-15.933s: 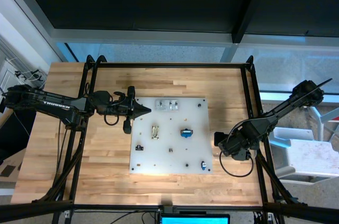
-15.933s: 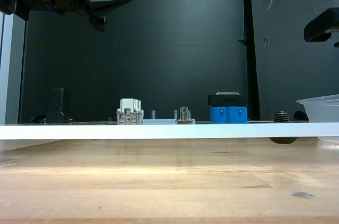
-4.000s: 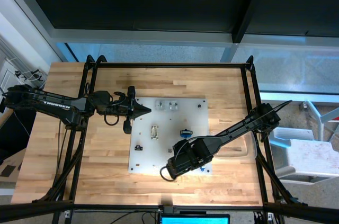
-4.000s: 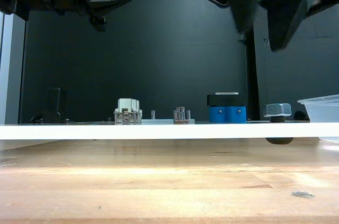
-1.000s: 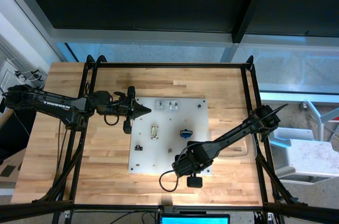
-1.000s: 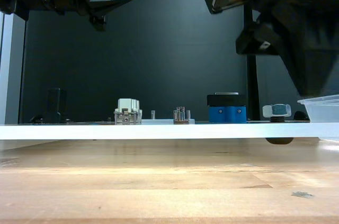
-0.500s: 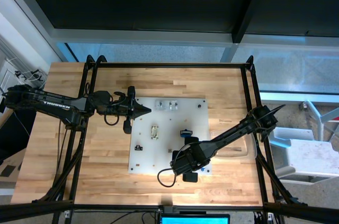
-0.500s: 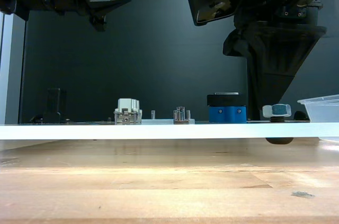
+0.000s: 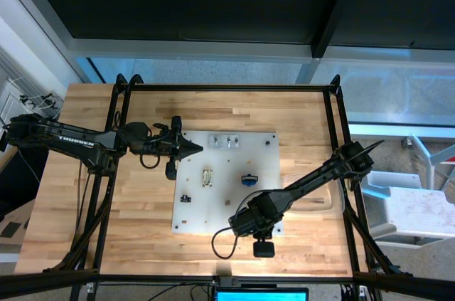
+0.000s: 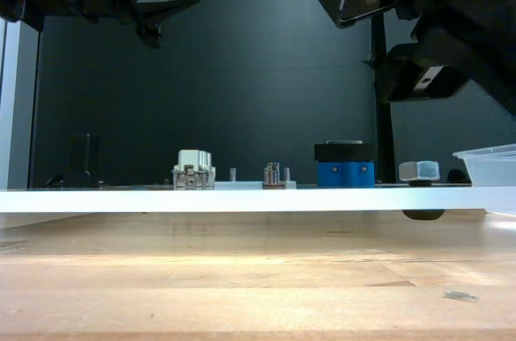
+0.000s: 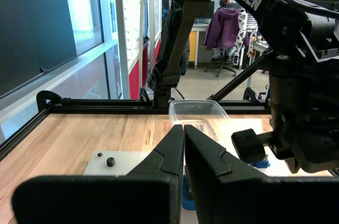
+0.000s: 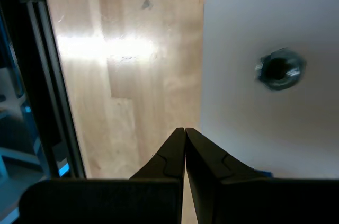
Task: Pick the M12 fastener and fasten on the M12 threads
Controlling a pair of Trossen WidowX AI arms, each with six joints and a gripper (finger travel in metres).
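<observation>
M12 nut (image 10: 419, 170) sits on its stud (image 12: 277, 68). Right gripper (image 12: 185, 131) pinched shut, empty, hangs above, near stud. Left gripper (image 11: 184, 128) closed, well apart from stud. Risk: shut tips nudge nut askew, cross-threading.

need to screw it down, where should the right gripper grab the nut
Grip the nut across two opposite side flats, coming straight down: it sits level on its stud, hole up, low on the board. The right gripper, shut and empty, hangs beside it over the board's near edge; the left gripper is parked, shut, at the board's far left.
</observation>
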